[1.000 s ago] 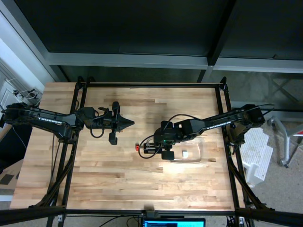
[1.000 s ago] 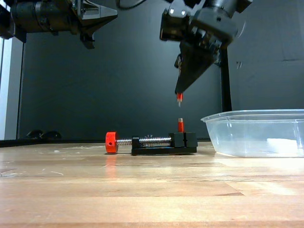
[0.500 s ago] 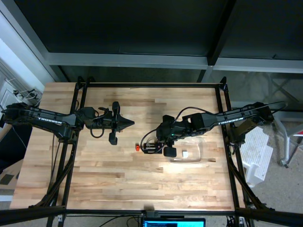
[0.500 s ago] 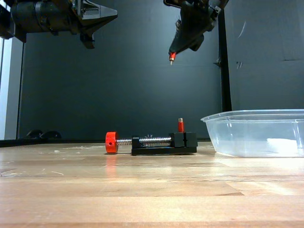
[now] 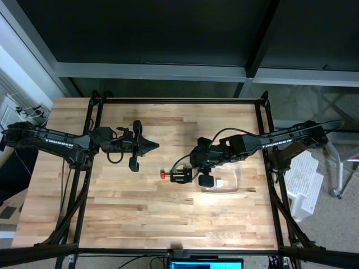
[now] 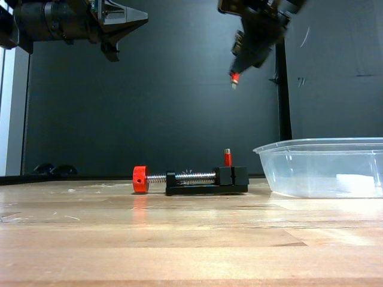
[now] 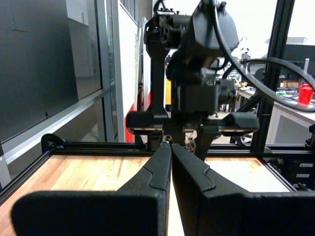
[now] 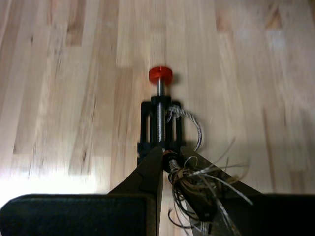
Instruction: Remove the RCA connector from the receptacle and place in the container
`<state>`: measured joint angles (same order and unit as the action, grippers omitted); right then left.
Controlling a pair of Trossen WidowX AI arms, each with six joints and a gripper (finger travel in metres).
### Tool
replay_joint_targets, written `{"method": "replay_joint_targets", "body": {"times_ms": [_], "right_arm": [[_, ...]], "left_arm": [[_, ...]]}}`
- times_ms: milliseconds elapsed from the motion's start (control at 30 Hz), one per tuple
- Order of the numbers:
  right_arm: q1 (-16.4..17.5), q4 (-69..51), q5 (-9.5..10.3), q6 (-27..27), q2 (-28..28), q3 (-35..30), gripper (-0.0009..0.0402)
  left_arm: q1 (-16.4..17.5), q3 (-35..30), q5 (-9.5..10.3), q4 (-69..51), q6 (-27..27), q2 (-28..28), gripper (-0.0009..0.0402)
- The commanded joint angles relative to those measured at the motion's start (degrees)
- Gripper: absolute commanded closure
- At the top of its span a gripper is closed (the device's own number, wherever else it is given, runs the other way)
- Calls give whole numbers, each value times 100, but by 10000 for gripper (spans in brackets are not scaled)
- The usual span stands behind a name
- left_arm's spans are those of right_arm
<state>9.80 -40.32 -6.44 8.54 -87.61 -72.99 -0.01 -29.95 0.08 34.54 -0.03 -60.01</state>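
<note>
Right pincer (image 6: 239,67) clamped on RCA connector (image 6: 234,78), high above bench (image 6: 191,239), short of container (image 6: 311,145).

Holds the plug near upright, slightly tilted, silvery tip down, roughly over the end of the receptacle (image 6: 206,179) nearest the tray. Hangs clear of the block and well above its upright red stub (image 6: 227,157). Calls, by judgement, for a sideways carry toward the robot's right, then a descent past the tray's rim, with nothing but open air between. Shows a small white square piece (image 6: 356,181) lying within the tray, and frayed wire strands (image 8: 211,182) beside the fingers. Left pincer (image 6: 133,21) closed together, empty, parked high and well apart; right arm plainly the nearer.
</note>
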Motion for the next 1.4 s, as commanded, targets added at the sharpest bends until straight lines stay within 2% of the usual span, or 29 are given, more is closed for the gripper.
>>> {"method": "replay_joint_targets", "body": {"times_ms": [33,733,1133,1233,1400], "right_arm": [[39,4,-7,96,201,343,393],[352,-273,-4,625,1401,2205,393],[459,-369,-2,800,1488,2573,392],[470,-439,-13,837,1488,2573,379],[481,-511,-144,925,1488,2573,339]], "left_arm": [[0,0,-2,0,2,0,393],[0,0,-2,0,0,0,393],[0,0,-2,0,0,0,393],[0,0,-2,0,0,0,393],[0,0,-2,0,0,0,393]]}}
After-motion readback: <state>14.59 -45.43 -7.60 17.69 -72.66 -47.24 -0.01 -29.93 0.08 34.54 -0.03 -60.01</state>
